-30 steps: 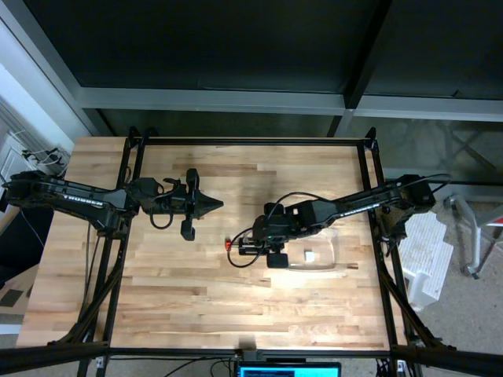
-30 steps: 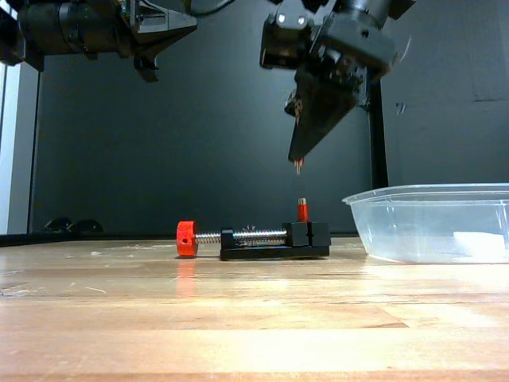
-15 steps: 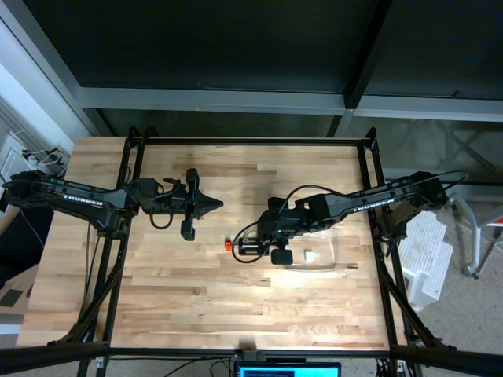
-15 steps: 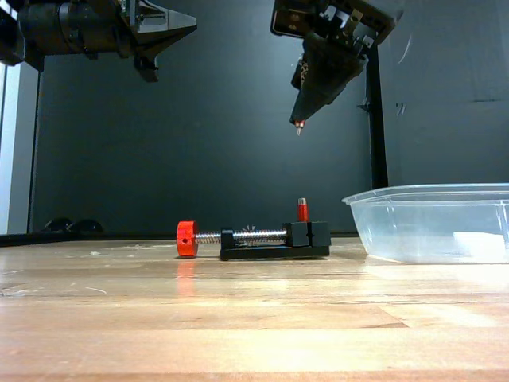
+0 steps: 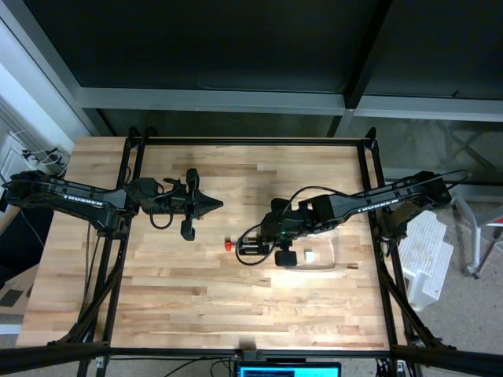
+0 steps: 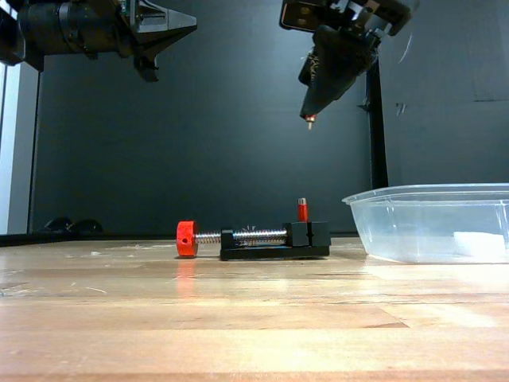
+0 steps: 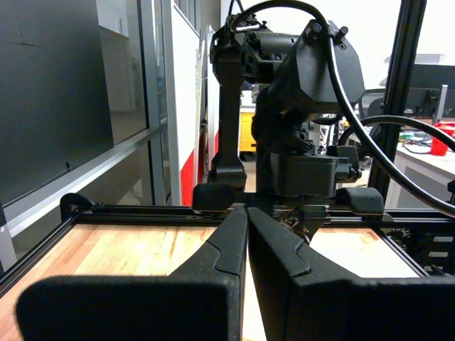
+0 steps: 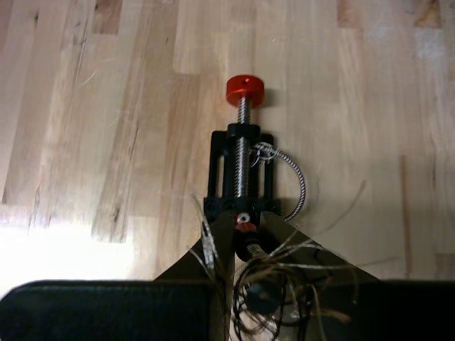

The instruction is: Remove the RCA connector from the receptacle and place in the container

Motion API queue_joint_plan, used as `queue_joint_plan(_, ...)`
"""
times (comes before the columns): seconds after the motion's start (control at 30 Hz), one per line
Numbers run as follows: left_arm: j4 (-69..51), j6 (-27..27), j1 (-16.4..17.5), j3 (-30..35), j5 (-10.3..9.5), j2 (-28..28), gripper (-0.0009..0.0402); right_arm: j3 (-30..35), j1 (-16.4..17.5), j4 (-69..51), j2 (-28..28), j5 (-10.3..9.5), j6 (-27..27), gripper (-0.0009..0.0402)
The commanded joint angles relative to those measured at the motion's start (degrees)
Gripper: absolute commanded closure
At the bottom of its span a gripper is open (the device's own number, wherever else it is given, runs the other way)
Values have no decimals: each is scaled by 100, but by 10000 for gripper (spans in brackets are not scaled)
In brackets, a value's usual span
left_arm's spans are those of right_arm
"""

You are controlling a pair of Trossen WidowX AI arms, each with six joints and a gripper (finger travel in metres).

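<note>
The connector (image 6: 308,122) is out of the receptacle (image 6: 274,239) and up in the air, pinched at the very tip of the right gripper (image 6: 311,111). The jaws are closed down to the plug's width, and only its small metal-and-red end pokes out below them. In the right wrist view the 2 fingers (image 8: 320,263) converge on it among frayed strands (image 8: 281,264), with the receptacle lying beyond the fingertips.

In the low view the connector hangs high over the receptacle's container-side end, almost in line with the red stub (image 6: 302,209) standing in the block. Open air lies between tip and block. The container (image 6: 374,227) sits just right of the receptacle, its rim well below the connector, and 1 white piece (image 6: 477,241) lies inside. The receptacle's orange knob (image 6: 186,239) points away from the container.

The left gripper (image 6: 191,29) hangs high and well apart to the left, its jaws pressed together on nothing. Receptacle and container sit well in from the near and far edges of the table (image 5: 196,314).
</note>
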Motion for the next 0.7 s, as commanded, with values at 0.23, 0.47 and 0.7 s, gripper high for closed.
queue_joint_plan(0.23,0,0,0,0,0,0,393,-697,155,7,-557,4,260,393)
queue_joint_plan(0.47,0,0,2,0,2,0,393,-1283,216,4,-997,-2,378,393)
queue_joint_plan(0.7,0,0,0,0,2,0,393,-1685,341,-262,-1283,9,457,383)
